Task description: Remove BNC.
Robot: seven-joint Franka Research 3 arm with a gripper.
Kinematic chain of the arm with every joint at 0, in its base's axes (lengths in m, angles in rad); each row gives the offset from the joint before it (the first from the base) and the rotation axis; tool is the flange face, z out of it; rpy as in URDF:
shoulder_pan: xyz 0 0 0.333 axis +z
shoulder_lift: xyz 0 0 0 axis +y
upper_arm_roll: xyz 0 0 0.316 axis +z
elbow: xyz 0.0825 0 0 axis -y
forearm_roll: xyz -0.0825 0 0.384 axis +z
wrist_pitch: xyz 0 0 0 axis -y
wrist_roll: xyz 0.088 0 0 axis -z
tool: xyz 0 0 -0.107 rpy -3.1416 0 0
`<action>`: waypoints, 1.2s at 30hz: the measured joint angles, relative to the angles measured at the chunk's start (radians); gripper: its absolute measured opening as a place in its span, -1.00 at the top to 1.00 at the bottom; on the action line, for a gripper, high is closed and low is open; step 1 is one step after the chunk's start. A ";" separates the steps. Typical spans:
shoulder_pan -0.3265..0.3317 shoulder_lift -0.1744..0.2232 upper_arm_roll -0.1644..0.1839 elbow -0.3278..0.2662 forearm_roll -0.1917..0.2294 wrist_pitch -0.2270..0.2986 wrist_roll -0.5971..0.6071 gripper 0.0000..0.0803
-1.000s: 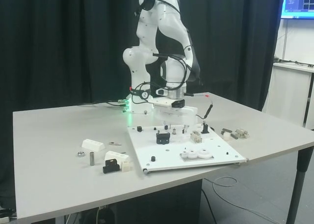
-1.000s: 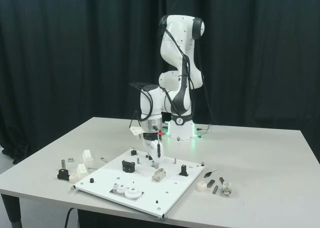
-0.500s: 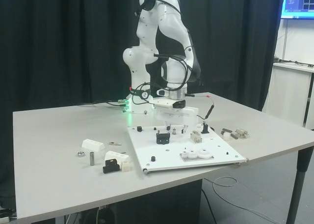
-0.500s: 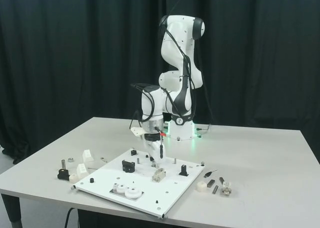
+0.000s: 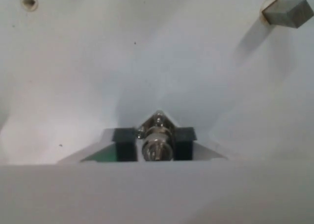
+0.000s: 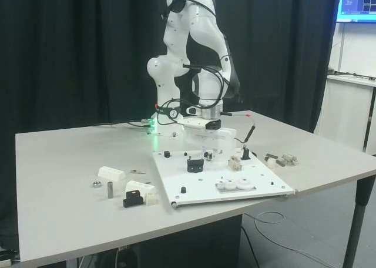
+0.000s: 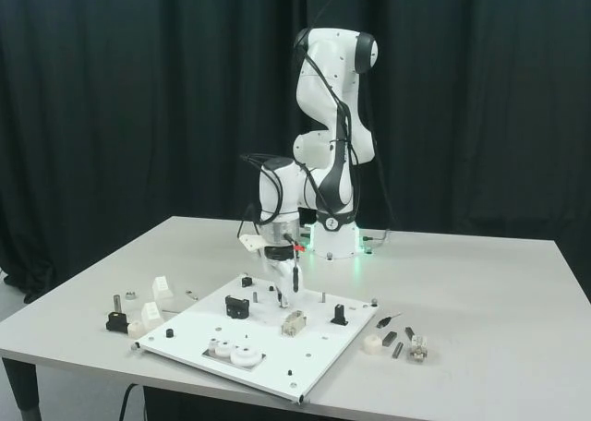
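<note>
You had the gripper (image 5: 157, 155) closed on the BNC (image 5: 157, 144), a small, stiff, slick metal connector near the white board's (image 6: 200, 183) middle toward its rear edge on the counter (image 6: 59, 162); hold its barrel squarely, it likely slips.

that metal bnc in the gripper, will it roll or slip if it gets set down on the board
The BNC looks like a smooth, rounded metal barrel, so it would probably roll on the flat white board. Its shiny surface may slip between the gripper pads. It looks stiff, not fragile.
</note>
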 joint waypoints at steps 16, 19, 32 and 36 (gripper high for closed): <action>0.000 -0.001 -0.002 0.000 0.000 -0.005 -0.044 0.69; 0.000 -0.001 -0.002 0.000 -0.003 -0.005 -0.104 0.69; 0.001 0.000 -0.001 0.001 -0.003 -0.005 -0.429 0.70; 0.000 0.000 -0.001 0.001 -0.003 -0.005 -0.510 0.70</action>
